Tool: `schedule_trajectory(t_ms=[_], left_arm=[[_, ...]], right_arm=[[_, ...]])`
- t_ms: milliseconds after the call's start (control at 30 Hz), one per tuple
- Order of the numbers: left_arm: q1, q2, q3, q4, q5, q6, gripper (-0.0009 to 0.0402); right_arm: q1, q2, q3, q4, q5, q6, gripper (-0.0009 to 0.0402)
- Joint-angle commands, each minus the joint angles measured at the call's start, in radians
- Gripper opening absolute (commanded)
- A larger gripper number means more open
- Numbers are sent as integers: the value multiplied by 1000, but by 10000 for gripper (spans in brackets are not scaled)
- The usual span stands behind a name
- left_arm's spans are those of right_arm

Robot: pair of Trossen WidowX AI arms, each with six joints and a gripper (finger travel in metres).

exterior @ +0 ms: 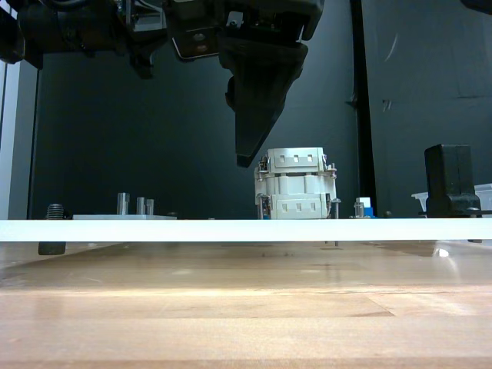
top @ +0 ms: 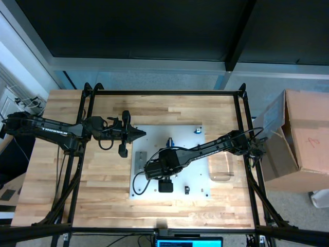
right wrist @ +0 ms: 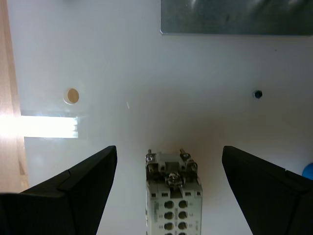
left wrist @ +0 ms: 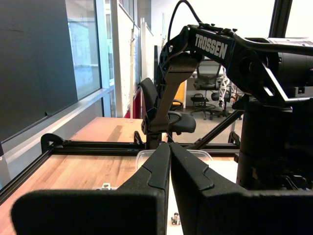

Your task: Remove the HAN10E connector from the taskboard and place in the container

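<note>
The grey HAN10E connector [exterior: 296, 184] stands upright in its seat on the white taskboard [exterior: 231, 229], lying free of both grippers. My right gripper [right wrist: 169, 147] hangs open over the connector [right wrist: 172, 196], one finger on each side and neither touching it. In the low view one dark finger [exterior: 254, 115] ends level with the connector's top, just to its left. In the high view the right gripper [top: 157, 170] hides the connector. My left gripper [top: 139, 133] is shut on nothing and hovers at the board's [top: 180, 131] left edge. The clear container [top: 222, 167] sits right of the board.
A cardboard box [top: 303, 139] stands off the table's right side. A black block [exterior: 450, 181] and small metal pegs [exterior: 134, 204] rise from the board. A metal plate [right wrist: 234, 17] lies on the board ahead of the right gripper. Black frame rails [top: 164, 93] border the table.
</note>
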Motion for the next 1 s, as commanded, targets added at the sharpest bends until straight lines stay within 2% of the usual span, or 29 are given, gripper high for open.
schedule_trajectory(t_ms=[33, 200, 500, 1000], left_arm=[[0, 0, 0, 0, 0, 0, 0], [0, 0, 0, 0, 0, 0, 0], [0, 0, 0, 0, 0, 0, 0], [0, 0, 0, 0, 0, 0, 0]], right_arm=[[0, 9, -1, 11, -5, 2, 302], [-2, 22, -2, 16, -18, 1, 285], [-4, 27, -27, 51, -18, 0, 229], [-5, 27, -79, 97, -19, 0, 105]])
